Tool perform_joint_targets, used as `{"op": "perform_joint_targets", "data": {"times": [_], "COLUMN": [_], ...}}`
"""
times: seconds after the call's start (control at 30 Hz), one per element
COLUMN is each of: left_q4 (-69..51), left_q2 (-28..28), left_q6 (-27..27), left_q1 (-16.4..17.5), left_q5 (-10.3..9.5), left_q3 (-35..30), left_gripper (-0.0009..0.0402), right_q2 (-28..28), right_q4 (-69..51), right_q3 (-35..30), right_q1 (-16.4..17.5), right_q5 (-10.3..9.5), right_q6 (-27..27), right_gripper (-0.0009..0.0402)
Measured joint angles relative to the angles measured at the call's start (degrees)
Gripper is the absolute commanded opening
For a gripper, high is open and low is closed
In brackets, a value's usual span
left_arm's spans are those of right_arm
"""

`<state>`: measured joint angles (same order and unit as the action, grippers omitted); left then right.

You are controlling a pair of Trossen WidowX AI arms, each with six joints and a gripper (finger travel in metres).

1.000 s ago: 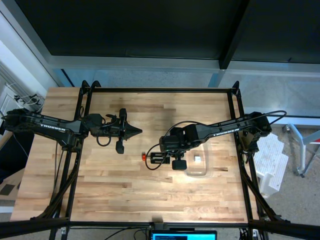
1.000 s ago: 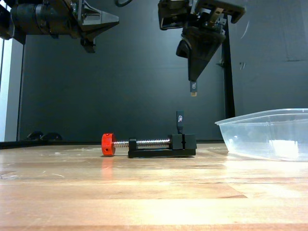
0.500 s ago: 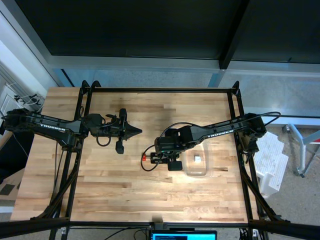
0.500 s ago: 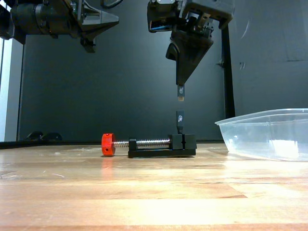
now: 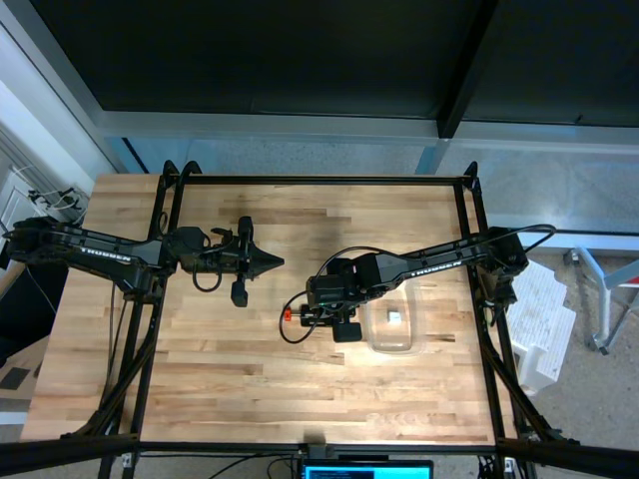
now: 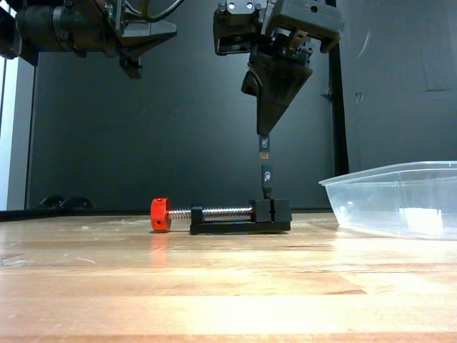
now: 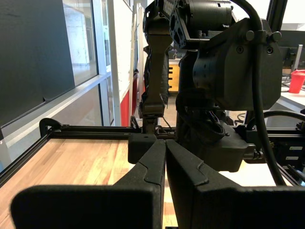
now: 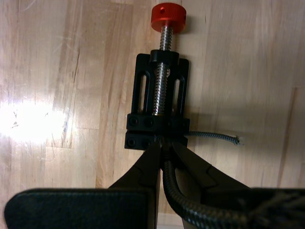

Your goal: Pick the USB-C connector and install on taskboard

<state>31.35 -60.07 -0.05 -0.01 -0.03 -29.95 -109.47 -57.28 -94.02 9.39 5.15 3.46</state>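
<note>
Just above taskboard point(image 6: 271, 213), right gripper point(image 6: 263, 134) pinches USB-C connector point(image 6: 264, 146); left gripper point(image 7: 165, 162), closed, hangs over wooden table point(image 6: 214, 286).

Directly beneath the right gripper's point(image 6: 263, 134) fingertips only a thin gap of air separates the clamped USB-C connector point(image 6: 264, 151) from the upright pin point(image 6: 266, 179) on the taskboard point(image 6: 275, 213). On the right arm's side of the fingers, well apart, rises the wall of the clear plastic tray point(image 6: 371, 193). On the other side the red-orange knob point(image 6: 161, 214) lies low. The left gripper point(image 6: 171, 30), fingers pressed together, hangs high and well clear.
</note>
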Motion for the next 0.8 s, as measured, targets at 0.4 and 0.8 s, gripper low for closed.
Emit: {"op": "perform_joint_targets", "data": {"times": [0.4, 0.8], "left_q4": [0.0, 0.0], "left_q2": [-0.02, -0.02], "left_q6": [0.02, 0.02], "left_q1": [0.0, 0.0], "left_q5": [-0.02, 0.0], "left_q3": [0.02, 0.0], "left_gripper": [0.0, 0.0], "right_q2": [0.0, 0.0], "right_q4": [0.57, 1.75], "right_q3": [1.03, 2.1], "right_q1": [0.09, 0.11], "right_q5": [-0.2, -0.26], "right_q6": [-0.17, -0.15], "right_gripper": [0.0, 0.0]}}
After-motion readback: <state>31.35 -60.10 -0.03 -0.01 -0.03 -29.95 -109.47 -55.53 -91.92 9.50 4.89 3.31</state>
